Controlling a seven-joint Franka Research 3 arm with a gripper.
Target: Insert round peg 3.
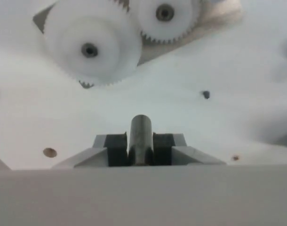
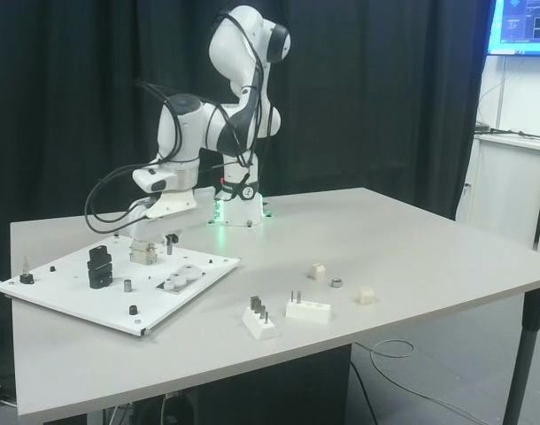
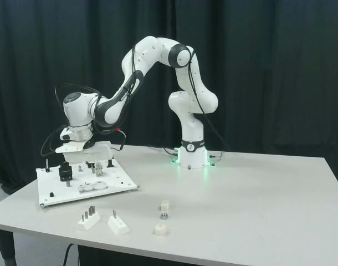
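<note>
A dark grey round peg (image 1: 141, 139) stands upright between my fingers, and my gripper (image 1: 141, 155) is shut on it just above the white board (image 1: 181, 122). In the first room view the gripper (image 2: 168, 241) hangs over the far part of the board (image 2: 75, 297), behind two white gears (image 2: 181, 277). The gears (image 1: 94, 44) fill one edge of the wrist view, beyond the peg. Small holes (image 1: 50, 152) dot the board near the fingers. The second room view shows the gripper (image 3: 109, 162) low over the board (image 3: 52, 197).
A black block (image 2: 98, 266) and a grey block (image 2: 146, 252) stand on the board. Two white peg holders (image 2: 260, 319) (image 2: 307, 309) sit near the table's front edge. Small white cubes (image 2: 317, 271) (image 2: 366, 295) and a nut (image 2: 337, 283) lie further right.
</note>
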